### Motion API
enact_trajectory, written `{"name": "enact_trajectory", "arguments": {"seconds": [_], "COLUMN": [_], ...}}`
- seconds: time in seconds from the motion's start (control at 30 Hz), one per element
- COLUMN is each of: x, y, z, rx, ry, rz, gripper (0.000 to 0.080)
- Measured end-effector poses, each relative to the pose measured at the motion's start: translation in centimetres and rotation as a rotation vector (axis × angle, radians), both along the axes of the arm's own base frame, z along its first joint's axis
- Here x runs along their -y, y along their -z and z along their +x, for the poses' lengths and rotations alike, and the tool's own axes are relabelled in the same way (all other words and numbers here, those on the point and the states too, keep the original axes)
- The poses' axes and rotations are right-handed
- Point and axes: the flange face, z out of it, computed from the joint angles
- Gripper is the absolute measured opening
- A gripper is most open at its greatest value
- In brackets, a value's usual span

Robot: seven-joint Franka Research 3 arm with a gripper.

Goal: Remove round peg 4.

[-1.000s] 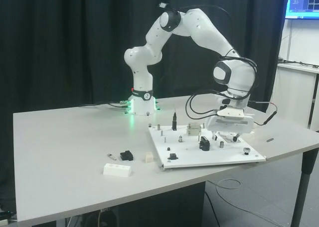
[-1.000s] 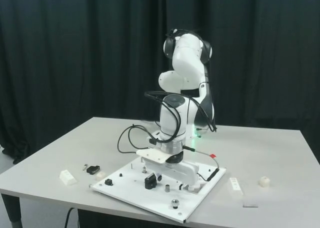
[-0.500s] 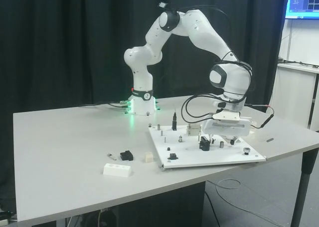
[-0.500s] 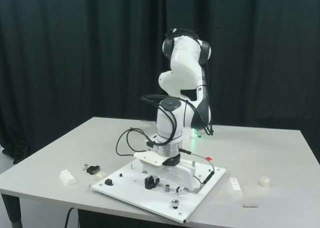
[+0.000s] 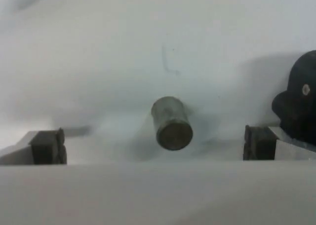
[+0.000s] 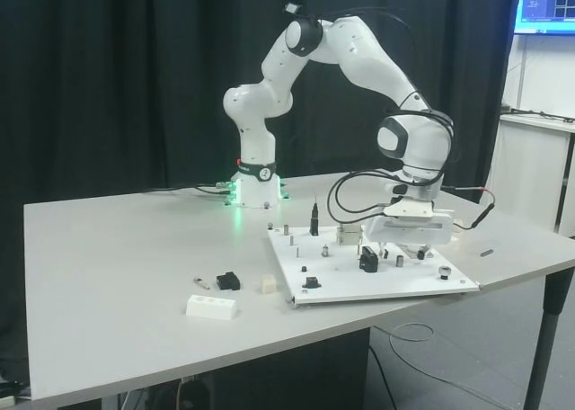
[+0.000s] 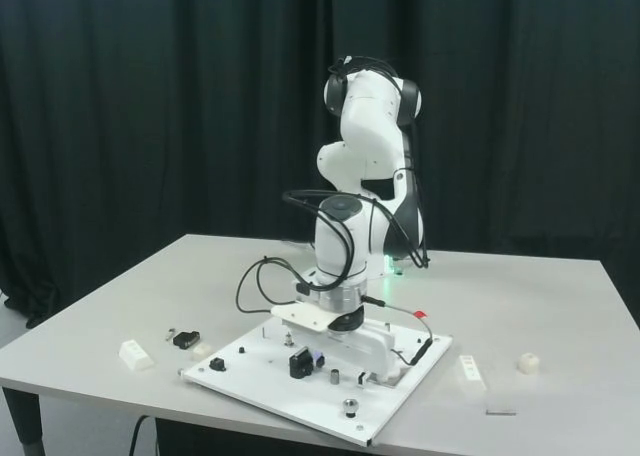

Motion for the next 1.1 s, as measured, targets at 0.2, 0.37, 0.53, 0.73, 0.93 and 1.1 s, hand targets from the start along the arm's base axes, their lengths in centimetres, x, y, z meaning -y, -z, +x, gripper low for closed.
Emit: {"name": "enact_trajectory", "arguments": {"seconds": [0.2, 0.37, 0.53, 0.73, 0.93, 1.1], "x": [-0.2, -0.2, -0.1, 0.0, 0.1, 0.2], "y": [0.1, 0.1, 0.4, 0.7, 1.0, 1.1], "z": [0.0, 0.0, -0.1, -0.3, -0.4, -0.4], "rx": [0.004, 0.009, 0.015, 0.024, 0.030, 0.034], "ry": [-0.004, -0.006, -0.006, -0.007, -0.011, -0.017], "rz": [0.002, 0.003, 0.005, 0.007, 0.008, 0.008], "gripper": [0.0800, 0.0800, 0.0800, 0.0800, 0.0800, 0.0800]}}
